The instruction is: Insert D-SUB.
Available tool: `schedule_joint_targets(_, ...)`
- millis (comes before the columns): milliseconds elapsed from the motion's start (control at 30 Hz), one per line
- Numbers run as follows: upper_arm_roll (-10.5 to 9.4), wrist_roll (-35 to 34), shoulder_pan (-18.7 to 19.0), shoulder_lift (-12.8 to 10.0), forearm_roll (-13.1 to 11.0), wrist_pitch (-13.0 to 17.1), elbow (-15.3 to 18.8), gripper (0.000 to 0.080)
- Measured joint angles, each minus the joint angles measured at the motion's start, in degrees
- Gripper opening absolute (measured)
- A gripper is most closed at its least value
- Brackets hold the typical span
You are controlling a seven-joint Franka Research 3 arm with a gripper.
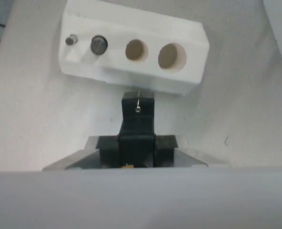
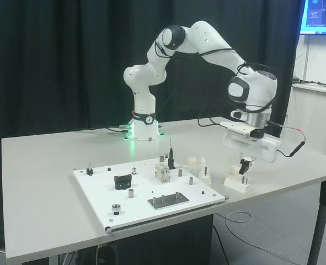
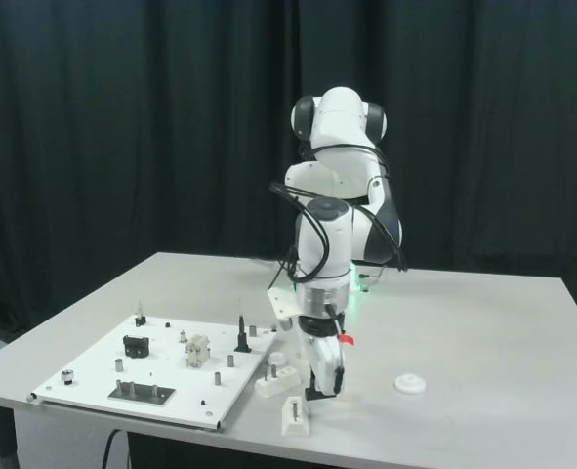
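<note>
My gripper hangs low over the table to the right of the white board, close to a white holder block with several round holes. Two of those holes hold short grey pegs. In the first room view the gripper is just above that block. The second room view shows the gripper beside the block. The black fingers are pressed together, and I see nothing between them. A black connector-like part sits on the board, far from the gripper.
The board carries several upright pins, a small grey fixture and a grey plate with pegs. More white holders stand between board and gripper. A white disc lies to the side. The table's front edge is near the block.
</note>
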State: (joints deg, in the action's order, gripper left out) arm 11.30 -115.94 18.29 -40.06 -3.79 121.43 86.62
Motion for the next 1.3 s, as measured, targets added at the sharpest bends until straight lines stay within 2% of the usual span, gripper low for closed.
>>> schedule_joint_targets(433,1.32,-0.43,0.00,0.01,0.20,-0.12,-0.65,0.0149)
schedule_joint_targets(700,2.62,-1.01,-0.04,0.04,1.34,-0.76,-1.82,0.0149)
schedule_joint_targets(1100,5.04,-1.04,-1.01,0.11,4.14,-2.61,-4.70,0.0149)
schedule_joint_targets(1300,5.15,-1.04,-3.34,0.19,6.49,-3.85,-6.57,0.0149)
